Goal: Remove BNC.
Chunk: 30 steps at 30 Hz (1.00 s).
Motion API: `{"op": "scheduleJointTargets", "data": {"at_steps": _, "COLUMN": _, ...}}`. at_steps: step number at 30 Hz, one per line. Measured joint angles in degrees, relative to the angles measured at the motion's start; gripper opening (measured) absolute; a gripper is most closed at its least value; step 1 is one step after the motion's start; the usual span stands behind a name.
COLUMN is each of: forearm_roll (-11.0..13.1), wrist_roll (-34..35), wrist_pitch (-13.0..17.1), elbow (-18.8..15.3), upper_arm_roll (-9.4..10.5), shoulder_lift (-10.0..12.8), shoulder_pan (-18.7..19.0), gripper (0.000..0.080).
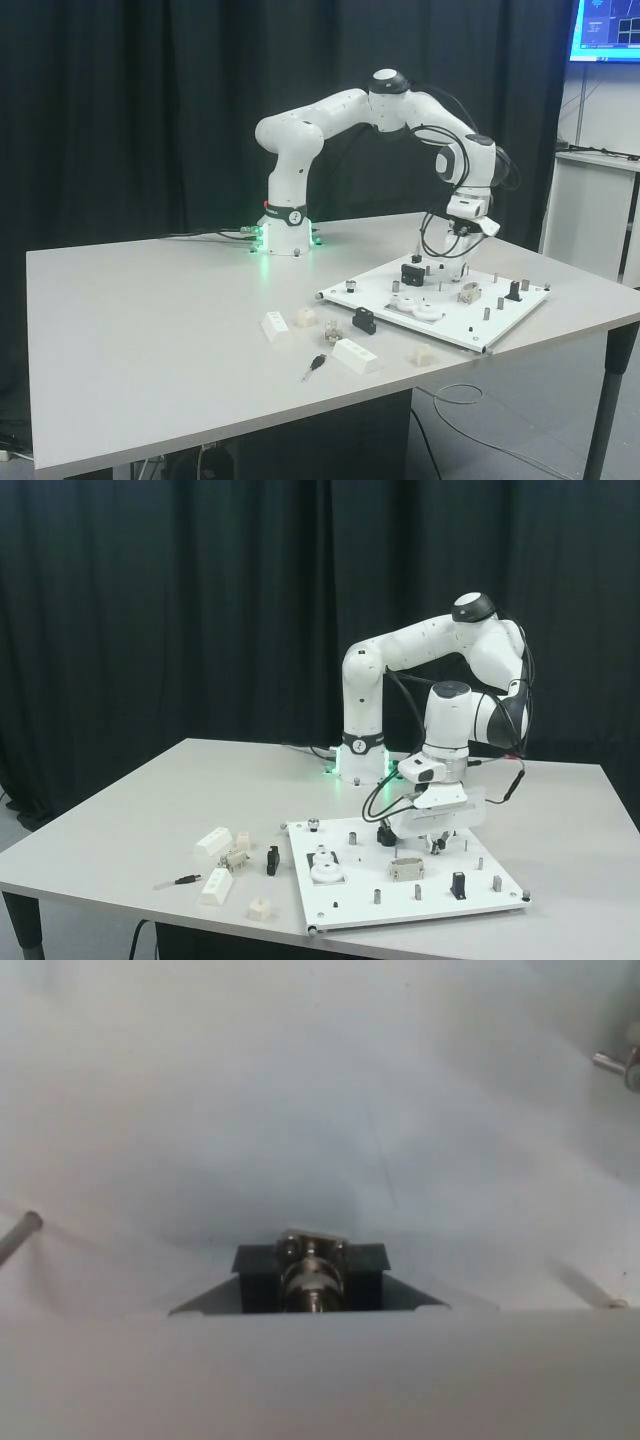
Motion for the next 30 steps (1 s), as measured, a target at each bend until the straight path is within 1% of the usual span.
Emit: {"op": "scheduleJointTargets", "data": {"at_steps": 30, "forearm_roll": 0.0, "wrist_roll": -2.5, "wrist_pitch": 0.0, "elbow": -0.1, "upper_arm_roll": -0.15, "shoulder_lift": -0.1, "shoulder_pan": 0.2, "gripper": 0.0124}}
